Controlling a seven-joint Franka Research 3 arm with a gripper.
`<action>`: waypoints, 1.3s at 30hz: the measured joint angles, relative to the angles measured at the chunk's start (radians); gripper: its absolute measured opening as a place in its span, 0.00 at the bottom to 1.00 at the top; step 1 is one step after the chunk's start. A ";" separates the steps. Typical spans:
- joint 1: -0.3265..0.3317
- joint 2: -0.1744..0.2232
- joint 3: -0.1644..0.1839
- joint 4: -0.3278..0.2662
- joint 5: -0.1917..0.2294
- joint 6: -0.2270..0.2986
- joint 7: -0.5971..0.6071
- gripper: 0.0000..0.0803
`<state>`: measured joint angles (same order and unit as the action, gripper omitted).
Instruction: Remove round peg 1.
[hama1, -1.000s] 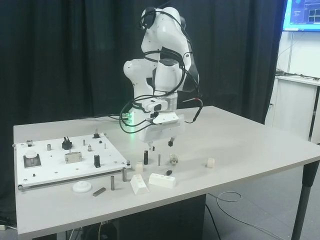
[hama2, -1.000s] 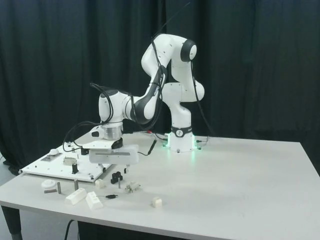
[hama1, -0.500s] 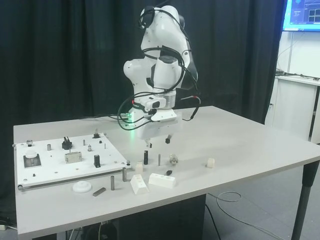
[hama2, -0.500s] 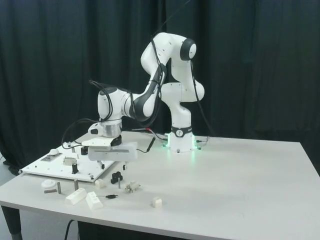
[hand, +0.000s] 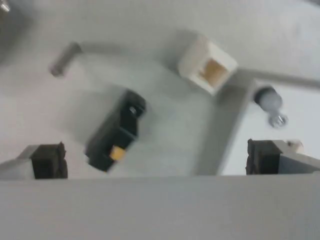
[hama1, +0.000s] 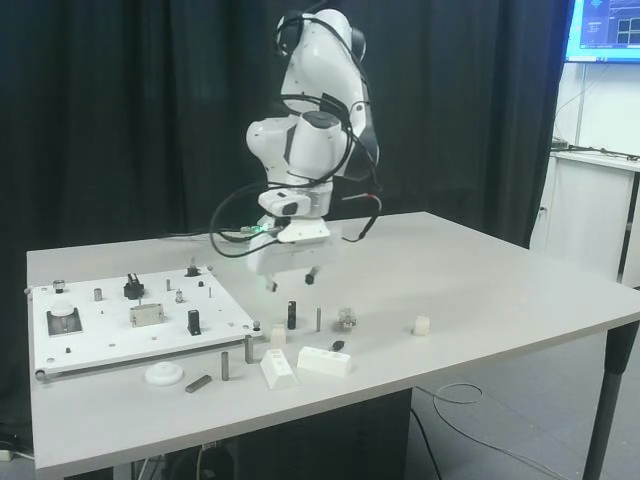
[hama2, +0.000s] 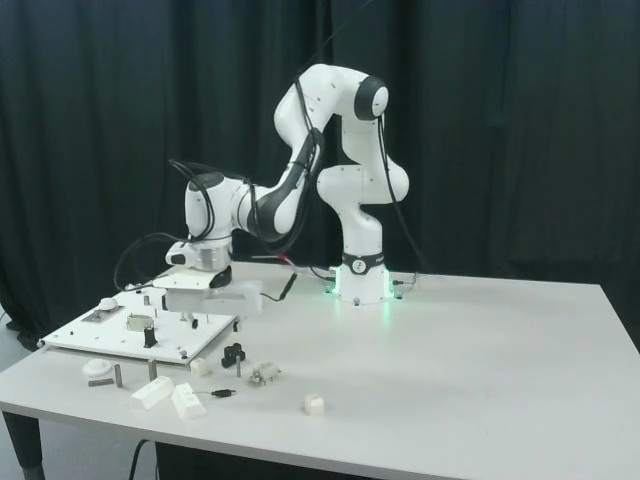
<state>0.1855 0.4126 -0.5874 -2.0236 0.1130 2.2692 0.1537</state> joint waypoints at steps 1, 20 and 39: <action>-0.006 -0.003 0.000 -0.003 -0.008 -0.001 0.000 1.00; -0.123 -0.094 -0.022 -0.133 -0.102 0.044 -0.076 1.00; -0.163 -0.095 -0.079 -0.219 -0.100 0.130 -0.143 1.00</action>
